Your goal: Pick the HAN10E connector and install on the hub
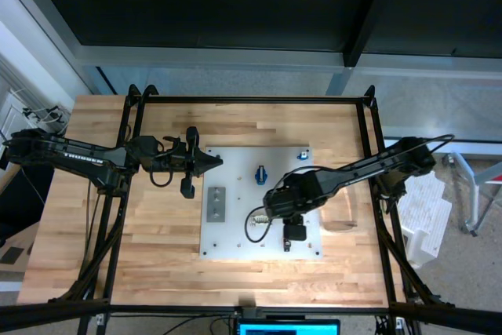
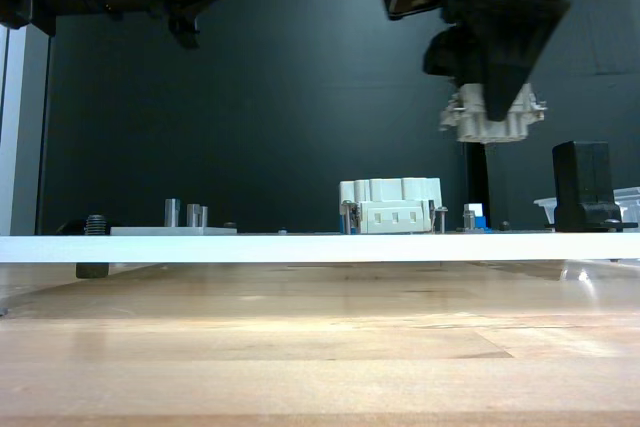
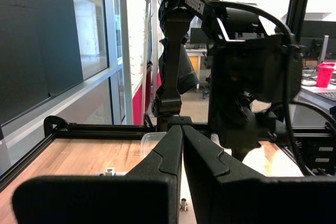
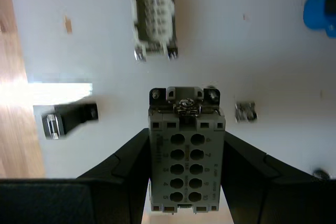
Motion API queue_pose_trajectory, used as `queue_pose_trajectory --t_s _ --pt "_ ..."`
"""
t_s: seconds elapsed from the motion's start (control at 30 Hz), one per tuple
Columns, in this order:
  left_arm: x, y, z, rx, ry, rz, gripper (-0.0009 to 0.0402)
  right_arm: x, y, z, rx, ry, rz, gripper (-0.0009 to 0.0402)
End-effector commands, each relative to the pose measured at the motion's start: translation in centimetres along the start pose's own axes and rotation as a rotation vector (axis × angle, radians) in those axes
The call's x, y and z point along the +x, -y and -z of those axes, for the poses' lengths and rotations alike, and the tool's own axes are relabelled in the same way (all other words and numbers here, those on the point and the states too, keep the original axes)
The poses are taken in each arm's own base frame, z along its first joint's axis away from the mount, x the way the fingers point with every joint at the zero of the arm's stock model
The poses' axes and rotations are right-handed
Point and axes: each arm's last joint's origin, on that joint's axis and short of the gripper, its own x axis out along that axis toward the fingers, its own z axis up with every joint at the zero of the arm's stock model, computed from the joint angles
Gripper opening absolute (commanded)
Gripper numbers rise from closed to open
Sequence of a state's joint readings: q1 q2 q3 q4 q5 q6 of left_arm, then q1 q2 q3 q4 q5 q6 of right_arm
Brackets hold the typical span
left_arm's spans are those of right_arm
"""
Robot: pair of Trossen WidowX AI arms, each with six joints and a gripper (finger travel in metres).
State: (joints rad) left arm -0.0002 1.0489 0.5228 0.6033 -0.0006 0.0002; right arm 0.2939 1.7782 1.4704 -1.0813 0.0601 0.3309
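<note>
Currently the right claw (image 4: pixel 186 150) hangs above the white board (image 1: pixel 235 245), pinching the connector (image 2: pixel 492 117) by its long sides. The hub (image 2: pixel 392 205) sits on the board, well below the connector and off to one side. The two are apart and not lined up. The left claw (image 3: pixel 182 129) hovers high over the board's far left corner, its fingers (image 3: pixel 163 156) pressed together on nothing.

Likely risks: if the connector comes down before it is squarely over the hub, an edge could land on the hub's rim or an end flange, then jam or cock over. In the low view the connector looks slightly tilted in the grip, which would make this more likely. Downward pressure could also slide it up between the claw's fingers. A black block (image 2: pixel 585 187) stands near the claw, on the side away from the hub, so a stray sideways move could strike it.
</note>
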Motion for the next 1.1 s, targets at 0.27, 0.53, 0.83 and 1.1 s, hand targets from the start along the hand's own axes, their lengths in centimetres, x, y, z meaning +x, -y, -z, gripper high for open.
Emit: queue_pose_trajectory --t_s 0.27,0.53,0.83,1.1 --pt "0.0 0.0 0.0 0.0 0.0 0.0 0.0 0.9 -1.1 -3.5 0.0 -0.003 0.002 0.0007" --pt "0.0 0.0 0.0 0.0 0.0 0.0 0.0 1.6 -1.5 -5.0 -0.003 -0.012 0.005 0.0007" --pt "0.0 0.0 0.0 0.0 0.0 0.0 0.0 2.5 -2.0 -6.6 -0.027 -0.015 0.008 0.0007" --pt "0.0 0.0 0.0 0.0 0.0 0.0 0.0 3.0 -2.0 -6.8 -0.023 -0.024 0.011 0.0007"
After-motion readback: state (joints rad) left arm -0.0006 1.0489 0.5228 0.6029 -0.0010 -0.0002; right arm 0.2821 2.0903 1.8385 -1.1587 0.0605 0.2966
